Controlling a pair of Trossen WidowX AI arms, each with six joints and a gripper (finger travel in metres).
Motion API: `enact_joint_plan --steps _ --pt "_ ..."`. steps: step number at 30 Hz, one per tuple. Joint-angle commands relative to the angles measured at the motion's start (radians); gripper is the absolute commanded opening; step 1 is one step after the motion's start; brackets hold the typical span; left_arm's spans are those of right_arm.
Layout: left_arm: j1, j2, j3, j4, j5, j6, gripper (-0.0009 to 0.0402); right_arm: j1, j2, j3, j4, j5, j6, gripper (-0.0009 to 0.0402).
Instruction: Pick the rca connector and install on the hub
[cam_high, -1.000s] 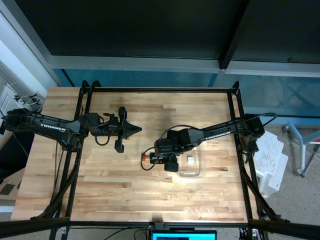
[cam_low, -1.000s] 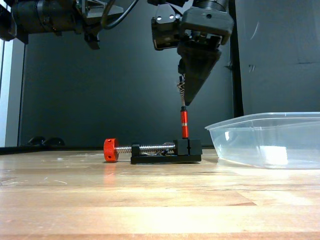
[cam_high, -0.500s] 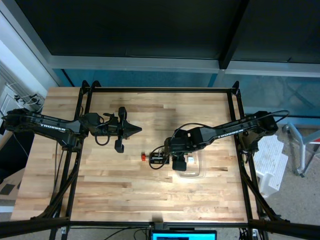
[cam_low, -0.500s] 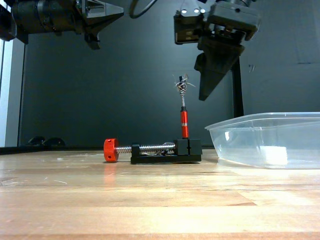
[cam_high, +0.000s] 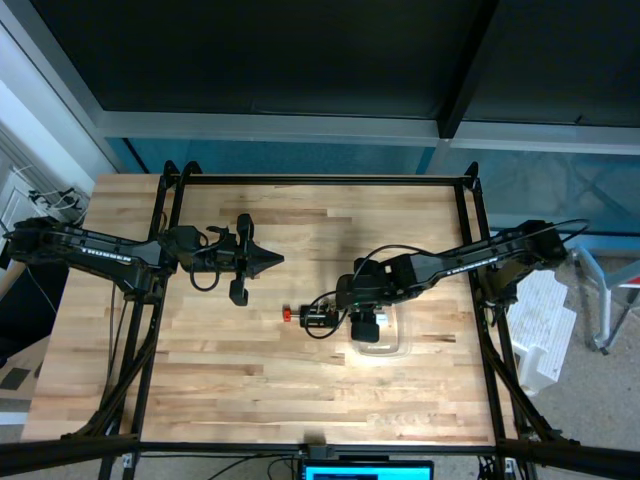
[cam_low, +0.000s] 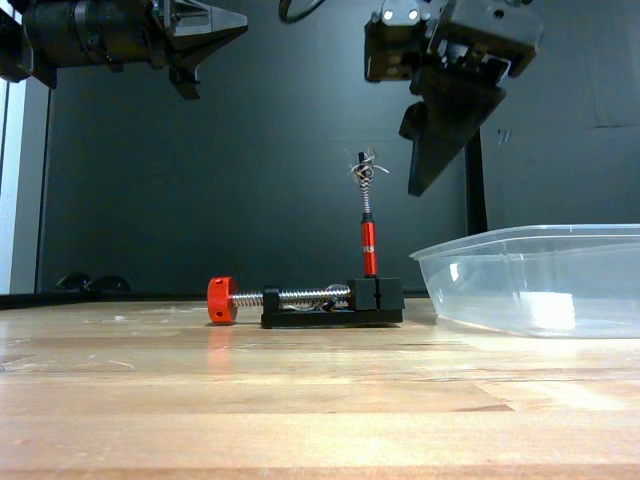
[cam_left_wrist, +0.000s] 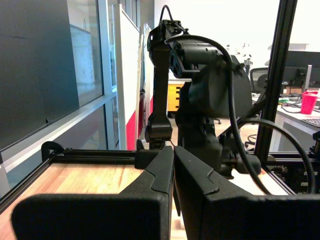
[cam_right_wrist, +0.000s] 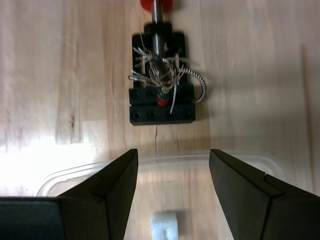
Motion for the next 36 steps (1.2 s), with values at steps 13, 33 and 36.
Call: enact_joint_plan --steps 13,33,36 --pt "0.0 0.0 0.0 0.0 0.0 0.0 0.0 -0.071 -0.356 -0.295 0.544 0.001 -0.125 0.0061" --pt "0.0 0.0 0.0 0.0 0.0 0.0 0.0 -0.18 -0.602 -0.579 1.051 -0.002 -0.2 0.0" --pt "0.0 0.0 0.0 0.0 0.0 0.0 0.0 -0.18 -0.612 -0.617 1.12 -0.003 -0.2 0.0"
